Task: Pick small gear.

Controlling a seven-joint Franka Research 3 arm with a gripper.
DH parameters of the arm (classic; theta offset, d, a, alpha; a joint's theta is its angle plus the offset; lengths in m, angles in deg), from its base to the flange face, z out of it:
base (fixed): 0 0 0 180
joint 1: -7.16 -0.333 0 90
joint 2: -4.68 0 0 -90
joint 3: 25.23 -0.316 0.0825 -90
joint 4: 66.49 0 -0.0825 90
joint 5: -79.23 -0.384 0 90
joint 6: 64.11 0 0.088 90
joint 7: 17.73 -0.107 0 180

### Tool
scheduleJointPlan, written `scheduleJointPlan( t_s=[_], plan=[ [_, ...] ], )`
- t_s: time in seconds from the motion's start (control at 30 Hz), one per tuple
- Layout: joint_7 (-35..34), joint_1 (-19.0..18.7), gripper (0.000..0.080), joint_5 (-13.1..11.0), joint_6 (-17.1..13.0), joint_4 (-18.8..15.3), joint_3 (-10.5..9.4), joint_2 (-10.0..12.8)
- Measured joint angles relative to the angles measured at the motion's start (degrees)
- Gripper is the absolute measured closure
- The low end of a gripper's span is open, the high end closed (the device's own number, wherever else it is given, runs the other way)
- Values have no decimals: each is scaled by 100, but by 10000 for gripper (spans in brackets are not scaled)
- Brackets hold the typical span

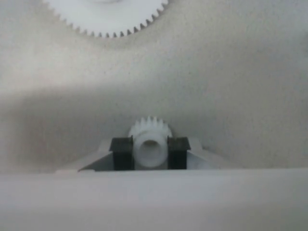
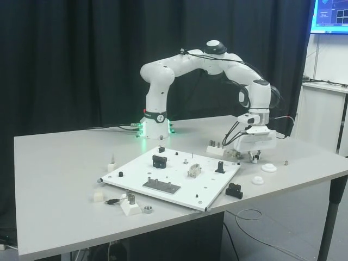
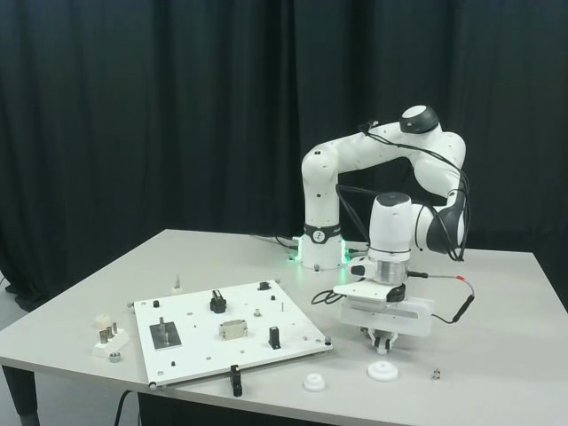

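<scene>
Gripper (image 1: 150, 153) clamped on the small gear (image 1: 150, 140), black fingertips (image 1: 122, 153) pressed against either side of its white hub, toothed rim showing just behind them in the wrist view. Held slightly above the grey tabletop (image 1: 231, 96), gear lifted clear of the surface in the second room view. Large gear (image 1: 108, 17), white and finely toothed, lying flat on the tabletop a little beyond the gripper; seen in the second room view (image 3: 383, 371) just below and in front of it. Another small white round part (image 3: 313, 382) resting on the tabletop near the large gear, off to one side of the gripper. White assembly board (image 2: 179, 176) with black fixtures lying well apart from the gripper, across the tabletop toward the arm's far side.
</scene>
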Motion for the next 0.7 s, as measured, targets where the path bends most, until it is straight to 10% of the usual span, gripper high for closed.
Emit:
scheduleJointPlan(
  t_s=[0.7],
  plan=[
    [-53,-1,658,128,348,28,298,-66]
  ],
)
